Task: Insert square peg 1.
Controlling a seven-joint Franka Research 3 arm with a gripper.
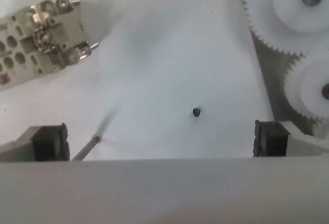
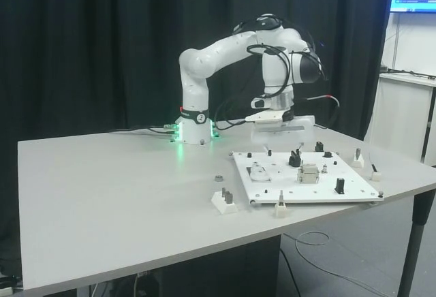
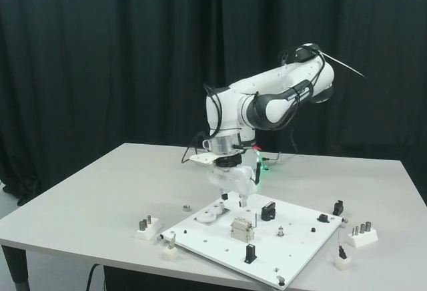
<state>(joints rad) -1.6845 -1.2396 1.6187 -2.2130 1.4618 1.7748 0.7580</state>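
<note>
Off the board, just beside its near corner, a small white holder stands on the worktop with two short grey pegs upright in it. Square peg 1 is judged to be one of these, but which one cannot be told. Each looks like a plain stub, flat-topped and straight-sided, with its lower part sunk in the holder.

Such a peg is probably metal: stiff, light for the arm, smooth and hence a little slippery, and in no way fragile. It is best taken on two opposite flat faces of the exposed upper part, with the fingers square to those faces, so that it neither twists nor tips when lifted. The neighbouring peg stands close, leaving little room on that side.

The tool hangs above the board, well apart from the holder. Its black pads are spread wide with nothing between them. Below it lie bare white board, white gears and a connector.
</note>
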